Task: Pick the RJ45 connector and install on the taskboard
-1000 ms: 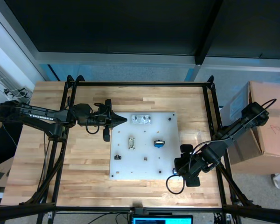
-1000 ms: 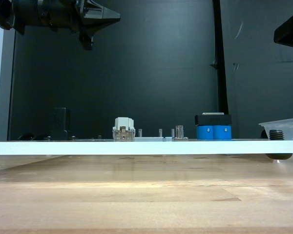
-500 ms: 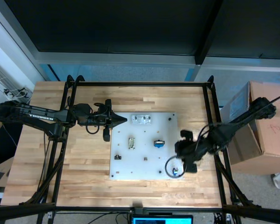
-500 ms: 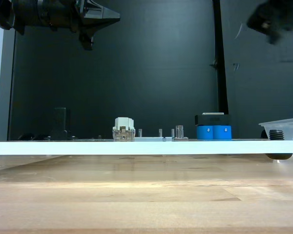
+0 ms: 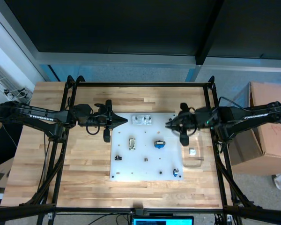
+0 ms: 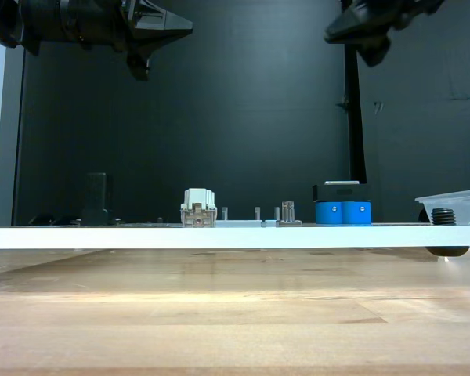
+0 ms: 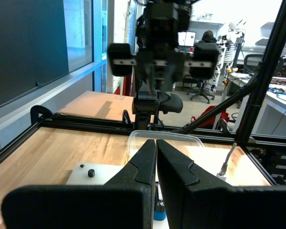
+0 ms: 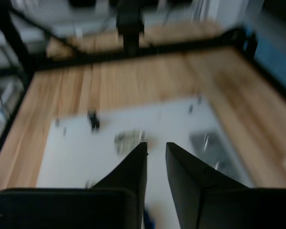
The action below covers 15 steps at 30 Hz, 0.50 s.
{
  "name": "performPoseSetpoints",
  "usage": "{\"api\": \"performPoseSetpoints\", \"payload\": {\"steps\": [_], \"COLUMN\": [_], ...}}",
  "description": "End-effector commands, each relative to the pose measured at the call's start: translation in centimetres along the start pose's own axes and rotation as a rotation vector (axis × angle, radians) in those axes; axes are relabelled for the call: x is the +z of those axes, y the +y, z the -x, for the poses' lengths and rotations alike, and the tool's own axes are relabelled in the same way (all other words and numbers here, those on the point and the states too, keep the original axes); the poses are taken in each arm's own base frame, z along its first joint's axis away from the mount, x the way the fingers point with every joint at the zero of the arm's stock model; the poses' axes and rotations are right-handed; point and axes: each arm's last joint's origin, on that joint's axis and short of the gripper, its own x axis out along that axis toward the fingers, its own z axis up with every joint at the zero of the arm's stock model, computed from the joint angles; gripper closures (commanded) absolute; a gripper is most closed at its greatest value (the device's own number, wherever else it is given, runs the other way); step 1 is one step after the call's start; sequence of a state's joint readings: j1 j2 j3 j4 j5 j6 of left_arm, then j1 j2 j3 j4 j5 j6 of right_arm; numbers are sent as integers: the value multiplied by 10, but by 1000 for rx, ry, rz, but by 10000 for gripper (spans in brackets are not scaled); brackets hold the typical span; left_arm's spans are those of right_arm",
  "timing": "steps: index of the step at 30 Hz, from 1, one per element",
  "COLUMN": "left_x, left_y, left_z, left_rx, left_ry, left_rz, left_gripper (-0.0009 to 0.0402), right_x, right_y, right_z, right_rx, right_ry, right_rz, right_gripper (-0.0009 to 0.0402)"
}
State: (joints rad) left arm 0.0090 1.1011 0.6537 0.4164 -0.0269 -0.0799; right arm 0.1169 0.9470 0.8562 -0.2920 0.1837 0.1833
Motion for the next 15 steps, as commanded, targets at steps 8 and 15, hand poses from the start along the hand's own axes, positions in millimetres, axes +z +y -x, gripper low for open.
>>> {"api": "performPoseSetpoints", "payload": {"steps": [8,15], "left_x": [0,0], "left_y": [0,0], "left_z": [0,0], "left_rx": [0,0], "left_ry": [0,0], "left_rz": [0,0], "left_gripper": [393,393], "right_x": [-17,-30], "right_y": [-23,-26], "right_z": [-9,-12], "right_rx": [58,75], "right_ry": [-322,-412], "right_rz": [-5,-8], "right_gripper": [393,393]}}
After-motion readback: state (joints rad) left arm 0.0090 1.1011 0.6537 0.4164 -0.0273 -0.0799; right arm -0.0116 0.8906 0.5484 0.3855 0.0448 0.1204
